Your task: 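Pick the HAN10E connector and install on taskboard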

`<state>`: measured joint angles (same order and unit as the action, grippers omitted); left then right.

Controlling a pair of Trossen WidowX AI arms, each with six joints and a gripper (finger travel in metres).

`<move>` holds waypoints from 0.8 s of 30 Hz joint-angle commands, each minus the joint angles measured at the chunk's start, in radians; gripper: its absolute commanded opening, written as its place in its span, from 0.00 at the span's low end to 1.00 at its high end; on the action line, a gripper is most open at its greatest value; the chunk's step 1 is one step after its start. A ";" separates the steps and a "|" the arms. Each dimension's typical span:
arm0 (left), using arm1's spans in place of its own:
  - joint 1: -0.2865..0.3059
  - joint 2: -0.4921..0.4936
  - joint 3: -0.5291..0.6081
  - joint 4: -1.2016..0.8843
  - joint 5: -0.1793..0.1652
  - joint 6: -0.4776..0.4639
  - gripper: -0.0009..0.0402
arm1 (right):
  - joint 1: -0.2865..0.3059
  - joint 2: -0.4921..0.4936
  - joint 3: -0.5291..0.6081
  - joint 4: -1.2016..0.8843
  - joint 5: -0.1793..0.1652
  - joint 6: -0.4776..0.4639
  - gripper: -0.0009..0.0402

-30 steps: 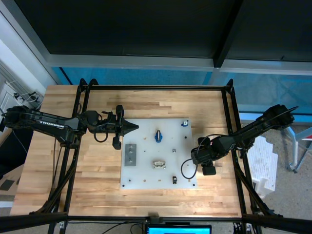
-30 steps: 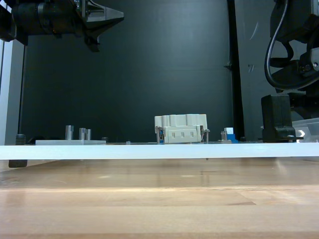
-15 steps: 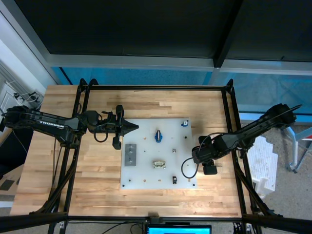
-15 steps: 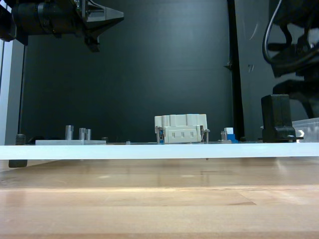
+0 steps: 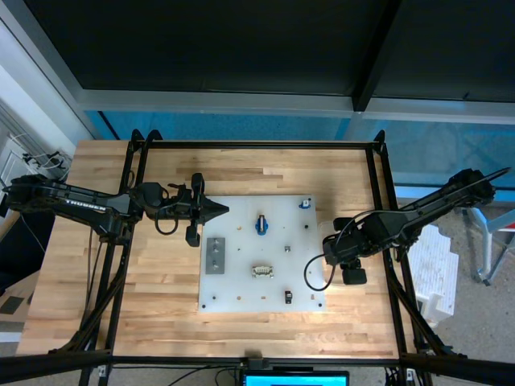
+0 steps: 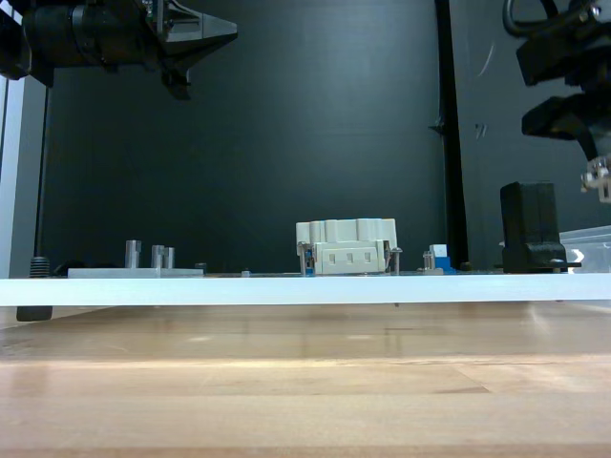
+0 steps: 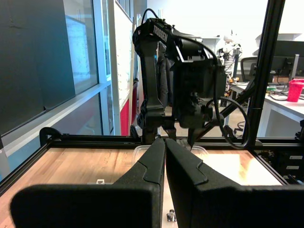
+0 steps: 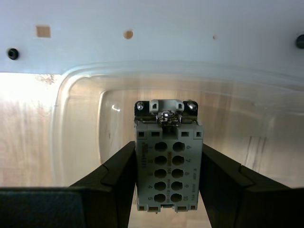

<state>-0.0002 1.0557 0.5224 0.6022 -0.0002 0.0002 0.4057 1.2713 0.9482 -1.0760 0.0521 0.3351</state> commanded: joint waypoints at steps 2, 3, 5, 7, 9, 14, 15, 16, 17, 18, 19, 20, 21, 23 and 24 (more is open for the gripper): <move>0.000 0.000 0.000 0.000 0.000 0.000 0.02 | 0.000 0.000 0.017 -0.014 0.000 0.001 0.04; 0.000 0.000 0.000 0.000 0.000 0.000 0.02 | 0.000 0.000 0.017 -0.014 0.000 0.001 0.04; 0.000 0.000 0.000 0.000 0.000 0.000 0.02 | 0.000 0.000 0.017 -0.014 0.000 0.000 0.04; 0.000 0.000 0.000 0.000 0.000 0.000 0.02 | 0.000 0.000 0.017 -0.013 0.000 0.001 0.04; 0.000 0.000 0.000 0.000 0.000 0.000 0.02 | 0.000 0.000 0.021 -0.013 0.000 0.002 0.04; 0.000 0.000 0.000 0.000 0.000 0.000 0.02 | -0.009 0.045 0.070 -0.026 0.000 0.028 0.04; 0.000 0.000 0.000 0.000 0.000 0.000 0.02 | -0.013 0.062 0.086 -0.028 0.000 0.028 0.04; 0.000 0.000 0.000 0.000 0.000 0.000 0.02 | -0.017 0.079 0.101 -0.027 0.000 0.028 0.04; 0.000 0.000 0.000 0.000 0.000 0.000 0.02 | -0.021 0.099 0.119 -0.026 0.000 0.027 0.04; 0.000 0.000 0.000 0.000 0.000 0.000 0.02 | -0.026 0.121 0.141 -0.026 0.001 0.027 0.04; 0.000 0.000 0.000 0.000 0.000 0.000 0.02 | -0.031 0.142 0.163 -0.026 0.001 0.027 0.04; 0.000 0.000 0.000 0.000 0.000 0.000 0.02 | -0.035 0.164 0.187 -0.026 0.001 0.027 0.04; 0.000 0.000 0.000 0.000 0.000 0.000 0.02 | -0.040 0.187 0.211 -0.026 0.004 0.027 0.04; 0.000 0.000 0.000 0.000 0.000 0.000 0.02 | -0.049 0.230 0.260 -0.027 0.008 0.027 0.04; 0.000 0.000 0.000 0.000 0.000 0.000 0.02 | -0.053 0.255 0.285 -0.028 0.008 0.027 0.04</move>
<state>-0.0002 1.0554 0.5228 0.6025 -0.0006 -0.0002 0.3580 1.4967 1.2034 -1.1034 0.0597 0.3626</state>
